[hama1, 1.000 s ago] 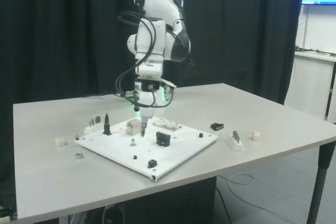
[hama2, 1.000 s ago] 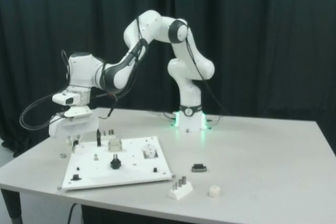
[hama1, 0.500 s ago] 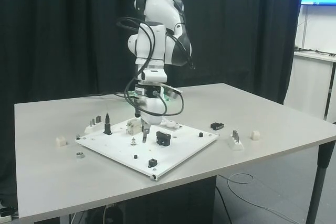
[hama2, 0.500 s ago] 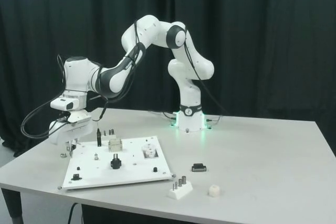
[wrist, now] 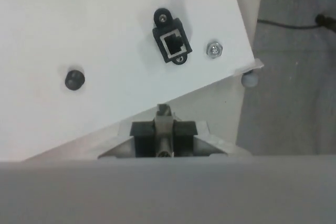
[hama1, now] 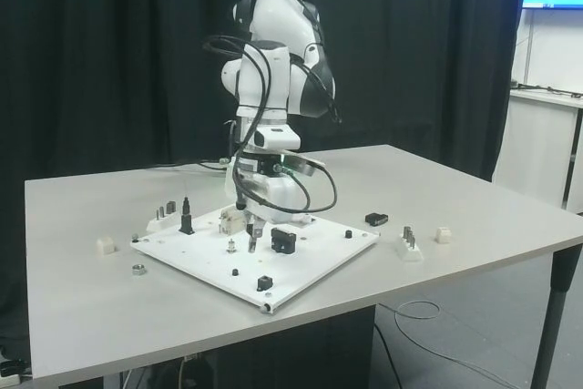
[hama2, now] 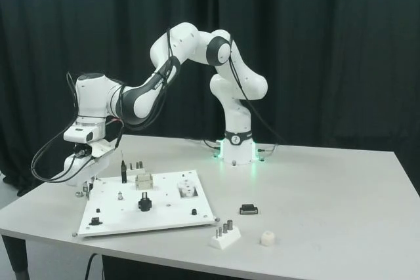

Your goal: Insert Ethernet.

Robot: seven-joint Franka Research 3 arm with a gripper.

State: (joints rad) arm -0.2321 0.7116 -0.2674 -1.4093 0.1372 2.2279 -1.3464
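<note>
over the white board's edge, my gripper [wrist: 163, 129] pinches the ethernet plug [wrist: 163, 112].
the black ethernet socket [wrist: 171, 42] sits near the board [wrist: 105, 40] corner, apart from the plug, on the grey worktop [hama1: 437, 198].

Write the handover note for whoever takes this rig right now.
End effector: shut on the Ethernet plug, which shows between the fingertips in the wrist view.
Ethernet socket: black, fixed near a corner of the white board, empty, opening facing up.
Done: plug grasped and carried low over the board's edge.
Left: the plug is not yet over the socket; line it up, then push it in.
</note>
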